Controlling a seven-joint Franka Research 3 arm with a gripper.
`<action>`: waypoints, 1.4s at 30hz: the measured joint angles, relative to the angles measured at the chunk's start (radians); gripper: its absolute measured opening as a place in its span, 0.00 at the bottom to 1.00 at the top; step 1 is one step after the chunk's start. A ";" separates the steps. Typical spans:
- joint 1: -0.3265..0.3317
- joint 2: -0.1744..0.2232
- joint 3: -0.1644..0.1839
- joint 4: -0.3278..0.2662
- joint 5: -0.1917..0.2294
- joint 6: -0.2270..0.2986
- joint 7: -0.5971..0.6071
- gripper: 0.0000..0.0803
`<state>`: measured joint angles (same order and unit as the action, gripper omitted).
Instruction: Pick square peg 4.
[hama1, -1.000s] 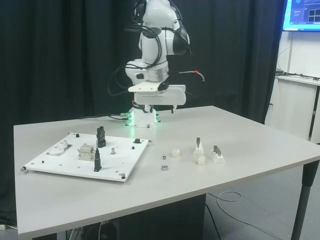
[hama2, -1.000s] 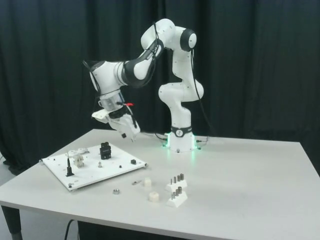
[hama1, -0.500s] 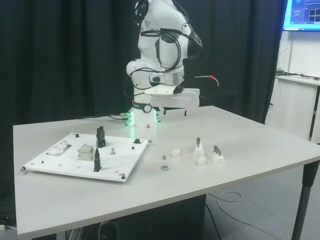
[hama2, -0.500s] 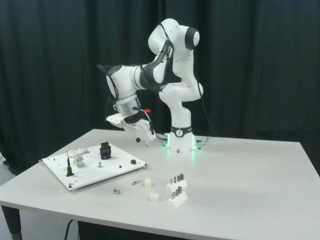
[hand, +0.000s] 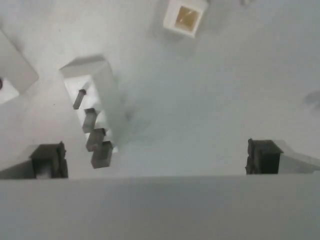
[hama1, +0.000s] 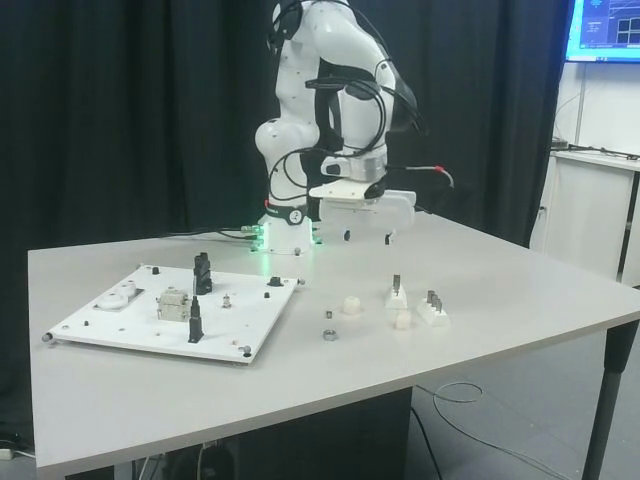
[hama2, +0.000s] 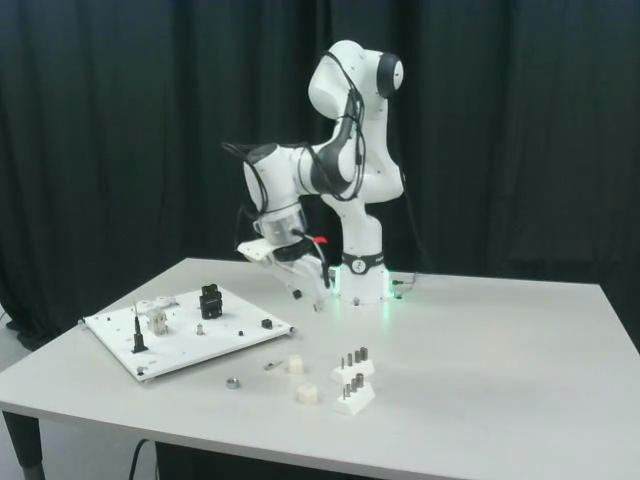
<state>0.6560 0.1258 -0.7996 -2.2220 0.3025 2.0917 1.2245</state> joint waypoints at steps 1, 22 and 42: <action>0.007 -0.002 0.001 -0.008 0.000 0.010 0.011 1.00; 0.123 -0.028 0.032 -0.124 0.000 0.214 0.157 1.00; 0.193 -0.020 0.070 -0.211 -0.017 0.358 0.158 1.00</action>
<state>0.8488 0.1057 -0.7298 -2.4331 0.2856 2.4498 1.3827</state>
